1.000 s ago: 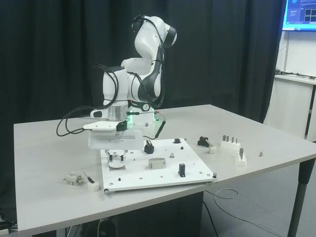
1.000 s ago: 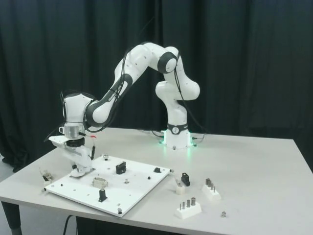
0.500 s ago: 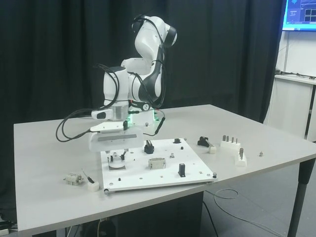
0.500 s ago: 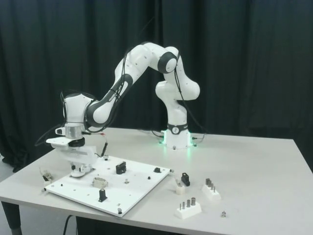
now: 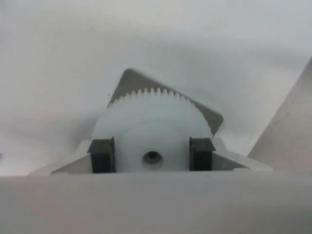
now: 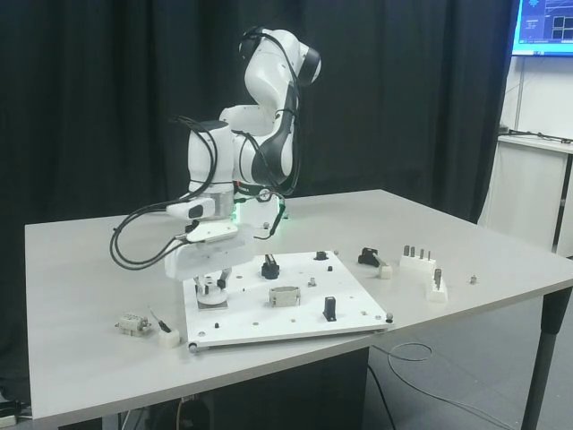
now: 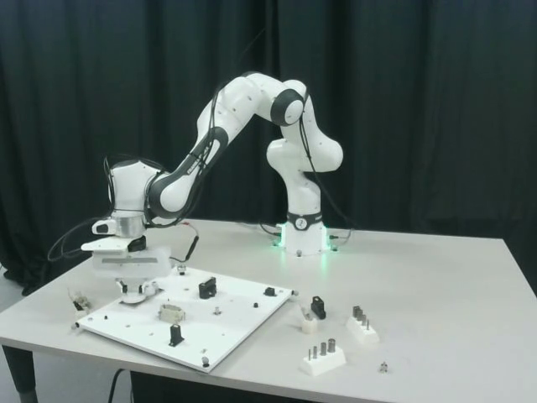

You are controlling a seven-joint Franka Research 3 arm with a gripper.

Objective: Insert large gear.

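Observation:
The large white gear (image 5: 152,122) lies flat over a grey mounting plate (image 5: 131,80) at the left end of the white board (image 6: 295,322). My gripper (image 5: 152,155) is down on it, with one black pad (image 5: 102,155) on each side of the gear's raised hub, touching it. In the first room view the gripper (image 6: 213,279) reaches straight down onto the gear (image 6: 213,292). The second room view shows the gripper (image 7: 134,284) at the board's near-left corner (image 7: 101,323); the hand hides most of the gear there.
Black fittings (image 6: 269,267) (image 6: 329,308) and a grey socket (image 6: 285,295) stand on the board. White peg blocks (image 6: 417,259) and a black clip (image 6: 368,257) sit right of it. A small connector (image 6: 132,325) lies to its left. A cable (image 6: 134,242) loops off the hand.
The hand has turned about its vertical axis over the gear's spot, and the cable loop swung with it. It has stayed at the same place on the board.

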